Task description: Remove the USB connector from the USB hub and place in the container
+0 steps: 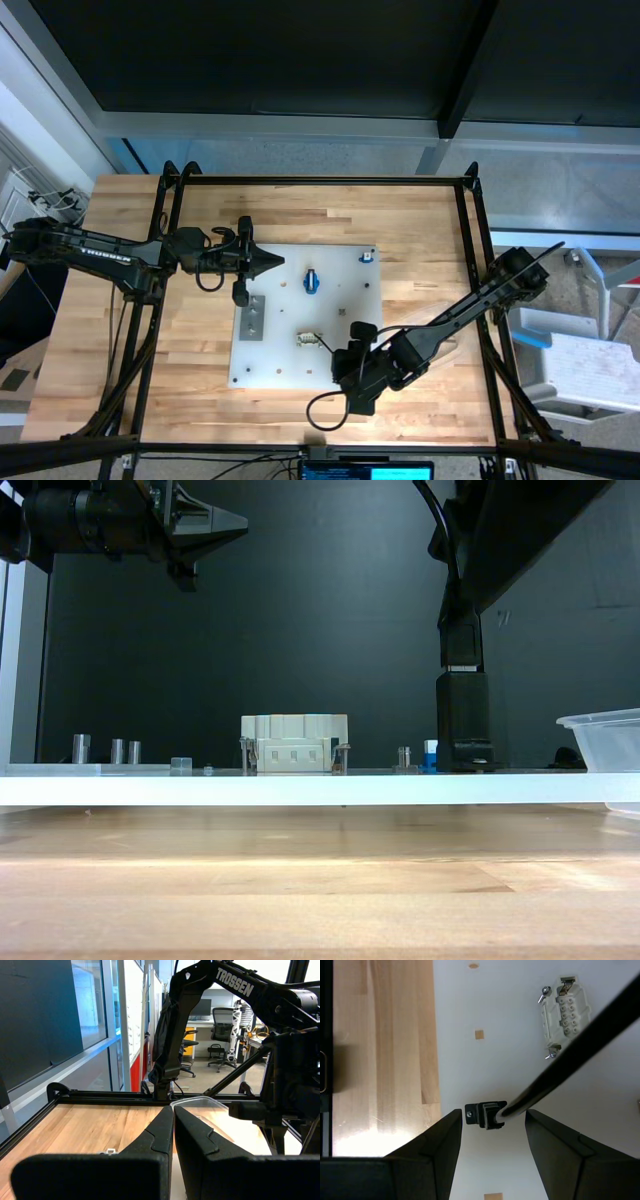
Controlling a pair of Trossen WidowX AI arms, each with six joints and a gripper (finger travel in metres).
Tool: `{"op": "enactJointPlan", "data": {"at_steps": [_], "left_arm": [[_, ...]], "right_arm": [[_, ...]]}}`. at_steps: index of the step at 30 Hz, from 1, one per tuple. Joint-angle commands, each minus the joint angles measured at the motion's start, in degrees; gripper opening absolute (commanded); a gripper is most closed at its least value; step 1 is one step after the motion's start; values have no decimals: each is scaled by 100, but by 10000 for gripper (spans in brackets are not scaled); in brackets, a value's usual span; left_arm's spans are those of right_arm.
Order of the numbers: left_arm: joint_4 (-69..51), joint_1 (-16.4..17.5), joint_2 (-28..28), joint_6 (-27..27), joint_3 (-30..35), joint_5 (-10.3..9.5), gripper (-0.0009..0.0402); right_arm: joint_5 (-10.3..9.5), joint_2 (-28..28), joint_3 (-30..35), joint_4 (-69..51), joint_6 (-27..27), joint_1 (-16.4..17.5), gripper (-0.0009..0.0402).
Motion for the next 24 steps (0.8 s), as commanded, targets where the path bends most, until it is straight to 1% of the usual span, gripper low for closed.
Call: {"op": "enactJointPlan", "data": {"at_steps": [1, 6, 16, 19, 24], "left_arm": [[4, 0, 0, 2, 2, 2, 1], [0, 0, 2, 2, 2, 0, 1], [2, 0, 0, 2, 2, 2, 1], [2, 2, 2, 2, 2, 2, 1], [2, 2, 2, 2, 2, 2, 1]], "right_arm": [[0, 55, -22, 61, 4, -11, 148], [2, 87, -22, 81, 9, -13, 105], [31, 83, -22, 79, 11, -17, -4], [153, 83, -22, 76, 15, -17, 6], [140, 83, -22, 76, 7, -15, 1]]}}
